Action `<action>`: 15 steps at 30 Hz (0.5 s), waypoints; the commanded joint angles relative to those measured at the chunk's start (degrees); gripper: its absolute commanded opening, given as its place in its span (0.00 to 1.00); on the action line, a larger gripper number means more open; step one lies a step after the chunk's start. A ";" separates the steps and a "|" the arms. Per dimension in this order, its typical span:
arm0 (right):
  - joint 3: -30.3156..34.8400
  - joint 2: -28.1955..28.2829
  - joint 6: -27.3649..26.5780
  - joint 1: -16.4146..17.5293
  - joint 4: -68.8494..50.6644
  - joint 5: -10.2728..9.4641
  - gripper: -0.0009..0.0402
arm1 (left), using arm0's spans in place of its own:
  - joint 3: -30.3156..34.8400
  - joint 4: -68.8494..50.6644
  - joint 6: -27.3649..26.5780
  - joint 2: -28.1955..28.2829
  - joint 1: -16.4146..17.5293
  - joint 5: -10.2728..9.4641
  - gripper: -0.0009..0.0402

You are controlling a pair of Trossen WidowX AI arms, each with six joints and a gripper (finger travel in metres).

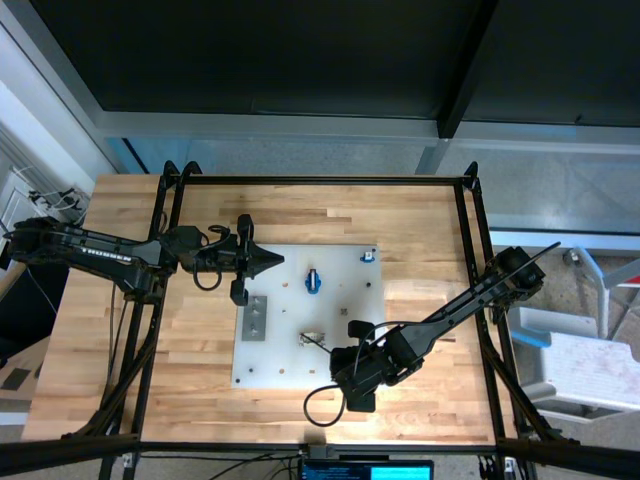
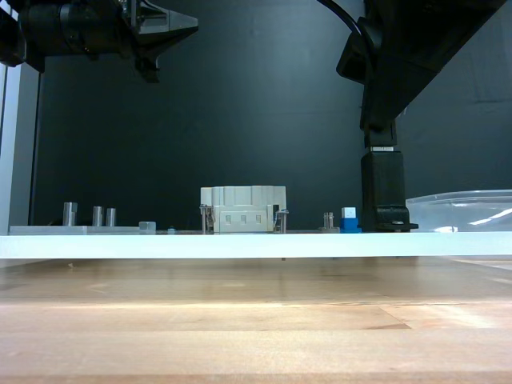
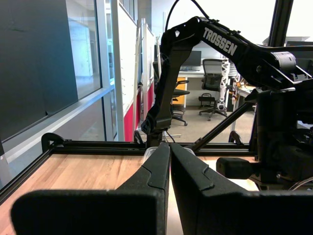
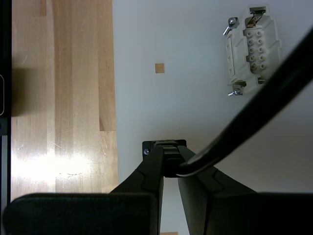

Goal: Remove the USB connector from the USB hub and place in the container

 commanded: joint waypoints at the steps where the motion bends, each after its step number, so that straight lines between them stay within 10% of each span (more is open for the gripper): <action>1: 0.00 0.00 -0.17 0.00 -0.24 0.28 0.02 | 0.02 0.02 0.02 0.02 0.00 0.02 0.02; 15: 0.07 0.35 -0.74 -0.55 -0.46 -1.05 0.02 | 0.02 0.02 0.02 0.02 0.00 0.02 0.02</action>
